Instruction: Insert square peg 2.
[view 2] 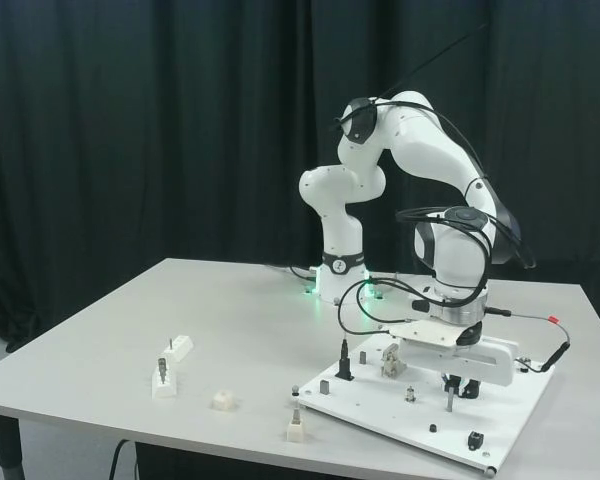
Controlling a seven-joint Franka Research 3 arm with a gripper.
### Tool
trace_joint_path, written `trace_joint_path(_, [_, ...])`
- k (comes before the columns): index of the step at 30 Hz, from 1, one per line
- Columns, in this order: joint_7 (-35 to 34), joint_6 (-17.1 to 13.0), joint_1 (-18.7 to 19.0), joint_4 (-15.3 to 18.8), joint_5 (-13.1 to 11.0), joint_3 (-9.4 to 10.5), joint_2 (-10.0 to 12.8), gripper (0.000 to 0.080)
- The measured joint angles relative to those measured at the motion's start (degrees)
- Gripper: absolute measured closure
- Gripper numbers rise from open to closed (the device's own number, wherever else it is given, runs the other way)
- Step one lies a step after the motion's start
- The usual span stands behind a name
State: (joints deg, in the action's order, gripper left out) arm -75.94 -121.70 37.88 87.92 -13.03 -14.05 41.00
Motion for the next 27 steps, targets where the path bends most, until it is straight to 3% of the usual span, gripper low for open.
trace_joint_path(11, [1.59,-0.01,-0.04,0.00,-0.01,-0.07,0.00,0.0728])
trace_joint_path(27, [-7.33,-0.23,0.07,0.00,-0.02,-0.08,0.02,0.0728])
